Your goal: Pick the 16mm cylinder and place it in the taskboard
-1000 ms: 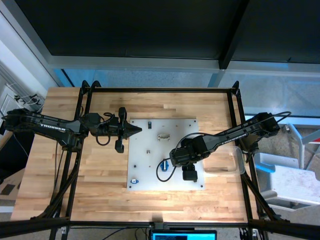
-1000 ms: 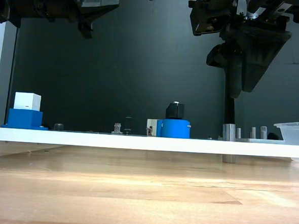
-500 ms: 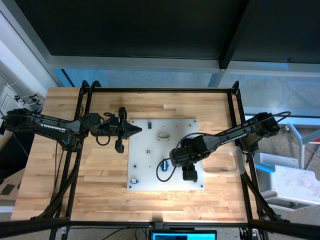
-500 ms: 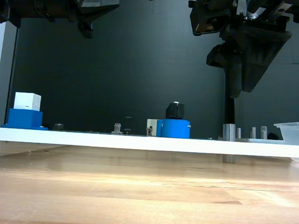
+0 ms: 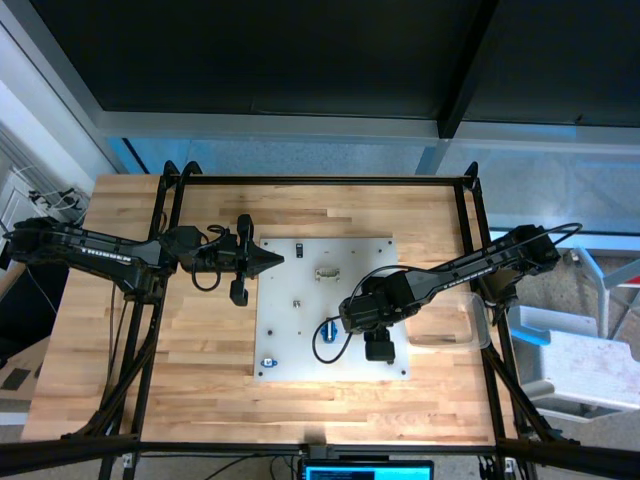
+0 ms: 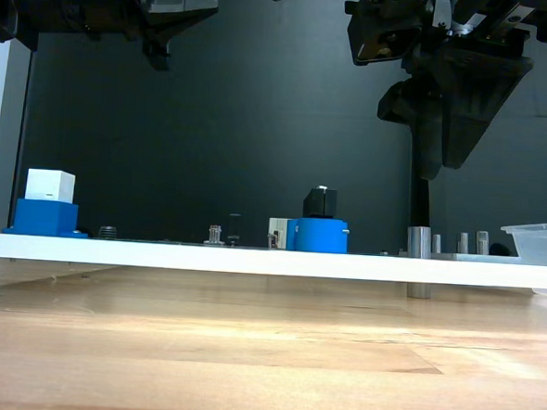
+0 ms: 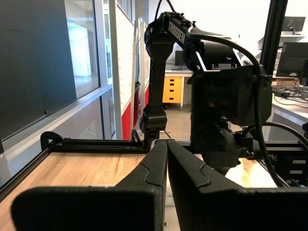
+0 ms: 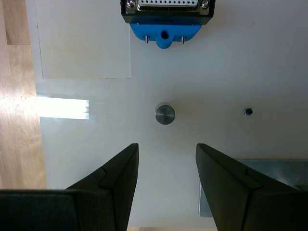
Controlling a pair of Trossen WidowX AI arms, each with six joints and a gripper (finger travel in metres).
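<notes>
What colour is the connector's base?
Blue base, right wrist view; right gripper open over taskboard, left gripper shut near it.

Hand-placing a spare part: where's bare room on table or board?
Bare wood at the near edge of the table, in front of the board, and the board's far-right corner. Crowded near-right: open right gripper hangs over the peg beside the blue connector. Shut left gripper hovers at the board's left edge.

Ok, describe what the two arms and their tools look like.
Both arms are matte black, slim links with boxy joints; the left arm carries white TROSSEN lettering, and black cables loop by each wrist. The left tool, at the taskboard's left edge, has wedge-shaped black fingers shut to a point. The right tool, above the board's near right part, has the same fingers, open.
</notes>
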